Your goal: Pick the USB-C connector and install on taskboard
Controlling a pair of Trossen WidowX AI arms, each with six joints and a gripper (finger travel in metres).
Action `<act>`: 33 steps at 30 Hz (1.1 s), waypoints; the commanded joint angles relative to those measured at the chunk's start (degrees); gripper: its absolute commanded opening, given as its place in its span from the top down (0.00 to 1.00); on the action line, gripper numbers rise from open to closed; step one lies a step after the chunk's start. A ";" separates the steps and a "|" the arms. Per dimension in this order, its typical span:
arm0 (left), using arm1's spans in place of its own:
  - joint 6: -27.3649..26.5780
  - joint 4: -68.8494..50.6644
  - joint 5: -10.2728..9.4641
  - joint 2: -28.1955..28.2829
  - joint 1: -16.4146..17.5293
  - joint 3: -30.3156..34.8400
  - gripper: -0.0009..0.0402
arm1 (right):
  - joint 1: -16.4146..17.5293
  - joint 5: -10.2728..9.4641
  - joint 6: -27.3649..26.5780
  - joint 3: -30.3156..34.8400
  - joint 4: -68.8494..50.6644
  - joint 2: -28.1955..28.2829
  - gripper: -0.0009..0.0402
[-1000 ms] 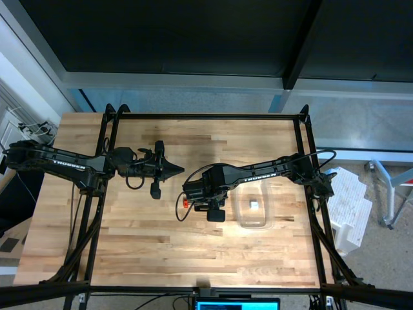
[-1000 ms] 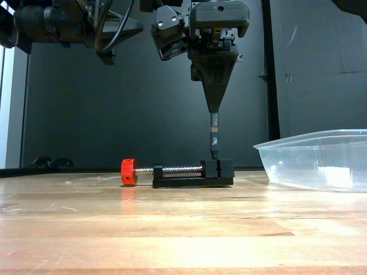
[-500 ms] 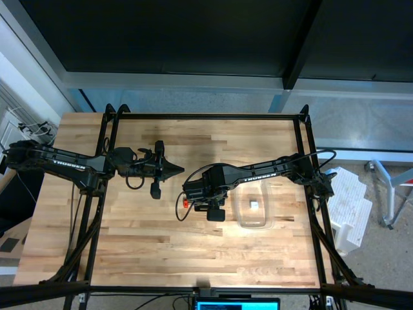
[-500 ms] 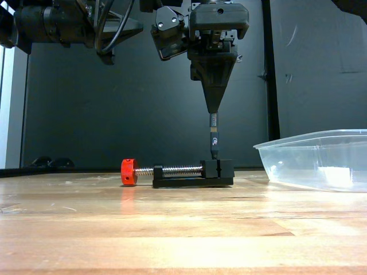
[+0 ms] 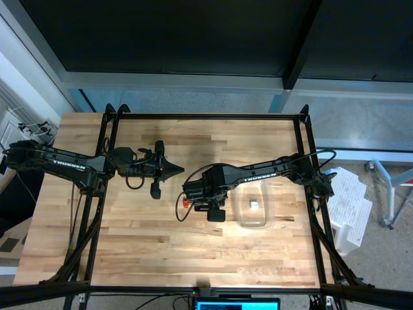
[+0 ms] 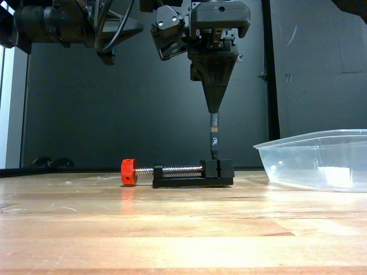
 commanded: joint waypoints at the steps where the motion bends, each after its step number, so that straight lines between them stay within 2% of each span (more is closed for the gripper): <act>1: 0.00 0.02 0.00 0.00 0.02 0.00 0.98 | 0.00 0.11 -0.02 0.02 0.04 0.04 0.98; 33: 0.00 0.02 0.00 0.00 0.00 0.00 0.98 | -0.02 0.31 -0.48 -1.38 1.33 -0.04 0.98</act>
